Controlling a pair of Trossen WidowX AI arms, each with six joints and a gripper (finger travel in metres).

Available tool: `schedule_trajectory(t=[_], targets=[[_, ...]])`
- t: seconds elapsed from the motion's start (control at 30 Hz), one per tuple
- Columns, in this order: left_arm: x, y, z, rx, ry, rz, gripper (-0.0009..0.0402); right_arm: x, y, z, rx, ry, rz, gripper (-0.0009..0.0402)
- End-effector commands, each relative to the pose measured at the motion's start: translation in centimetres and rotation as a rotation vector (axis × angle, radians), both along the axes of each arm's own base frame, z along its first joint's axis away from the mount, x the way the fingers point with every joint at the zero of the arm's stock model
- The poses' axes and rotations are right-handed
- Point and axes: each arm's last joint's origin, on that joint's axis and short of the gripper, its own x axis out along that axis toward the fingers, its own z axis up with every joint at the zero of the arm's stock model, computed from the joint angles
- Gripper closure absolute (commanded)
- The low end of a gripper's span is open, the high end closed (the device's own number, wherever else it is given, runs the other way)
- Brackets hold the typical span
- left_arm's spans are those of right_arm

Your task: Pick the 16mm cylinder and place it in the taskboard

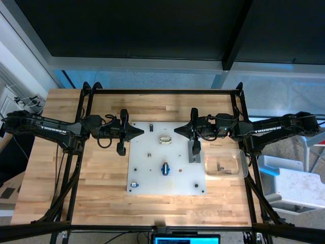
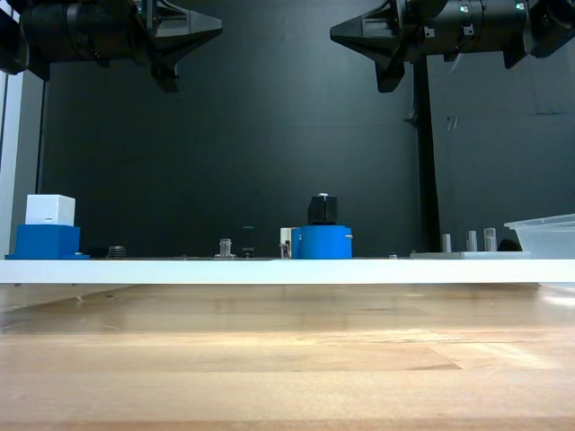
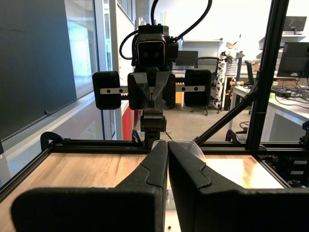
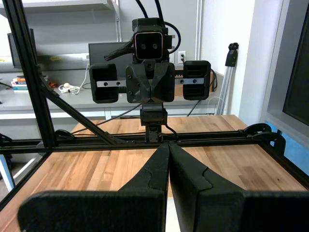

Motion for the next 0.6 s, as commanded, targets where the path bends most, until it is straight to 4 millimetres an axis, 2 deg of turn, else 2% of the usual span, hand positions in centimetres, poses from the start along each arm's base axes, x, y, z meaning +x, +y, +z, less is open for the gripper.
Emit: schedule_trajectory(t=[0.03,0.6], targets=[[0.01,0.01,-0.01,0.0,0.0,0.0,0.0393,0.0,0.02,0.01,0.001,-0.001,0.001,0.0393],[0.01,0.01,-0.01,0.0,0.0,0.0,0.0393,0.01,0.02,0.06,0.028,-0.002,0.002,0.0393]])
